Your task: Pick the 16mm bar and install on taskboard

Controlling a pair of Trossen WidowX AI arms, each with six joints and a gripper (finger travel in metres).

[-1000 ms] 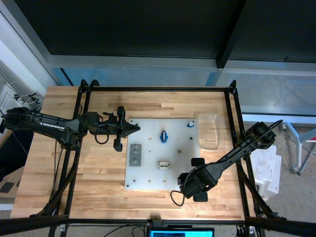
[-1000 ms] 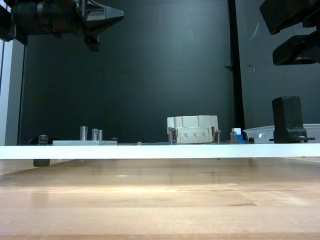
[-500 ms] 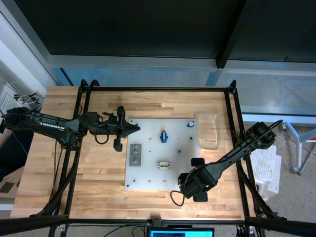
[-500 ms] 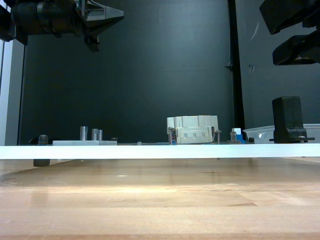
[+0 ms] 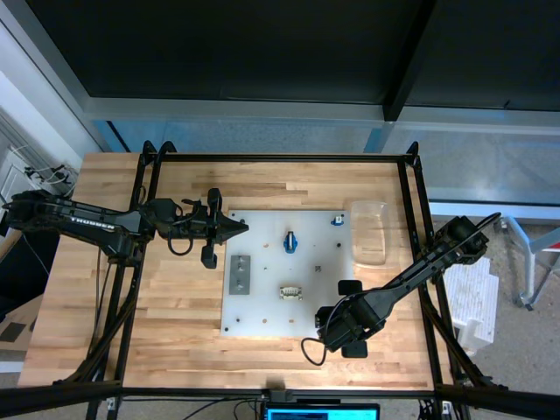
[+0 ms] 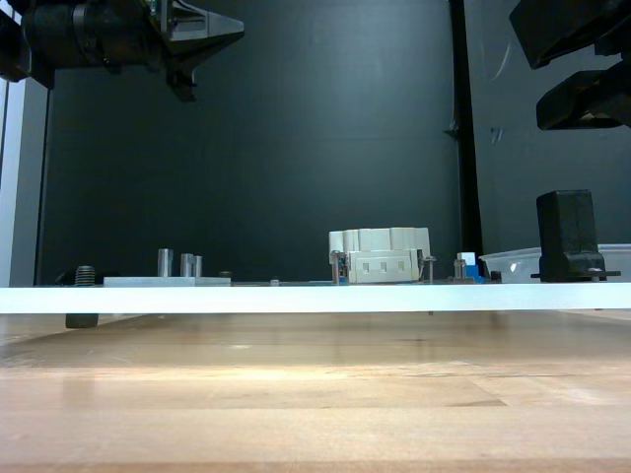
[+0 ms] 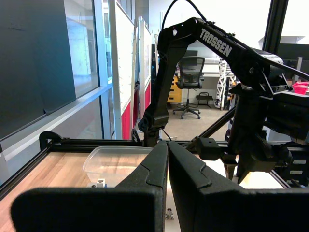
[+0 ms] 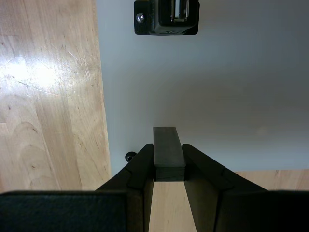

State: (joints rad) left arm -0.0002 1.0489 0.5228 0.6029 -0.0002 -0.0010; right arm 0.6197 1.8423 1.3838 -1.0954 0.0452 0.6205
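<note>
Left side first. The left gripper (image 5: 238, 226) hangs high over the far-left part of the taskboard (image 5: 262, 306), fingers pinched together on nothing (its own camera shows the two tips touching). I'd call that arm parked. Below it and a bit nearer sits the grey block (image 5: 239, 273), and from table height you can make out a few short pegs (image 6: 182, 264) standing on it. Mid-board there's a white connector (image 6: 380, 254), which I reckon isn't part of this job.

Right side is where it's at. The right gripper (image 8: 168, 157) is up above the board's near-right corner, clamped on the bar (image 8: 168, 140). The bar sits between the fingers, and its long axis looks to run along them, down toward the board. Under it is bare white panel. A small screw (image 8: 129, 156) at the board's corner is just beside the fingers, and a black block (image 8: 166, 17) stands further along that edge.

What matters next is that the bar is lifted but not seated. If its seat is in the grey block (my guess, I can't see a hole from here), that's well off to the left of the bar, clear across the board. So the right arm would have to carry it leftward and keep it upright.
</note>
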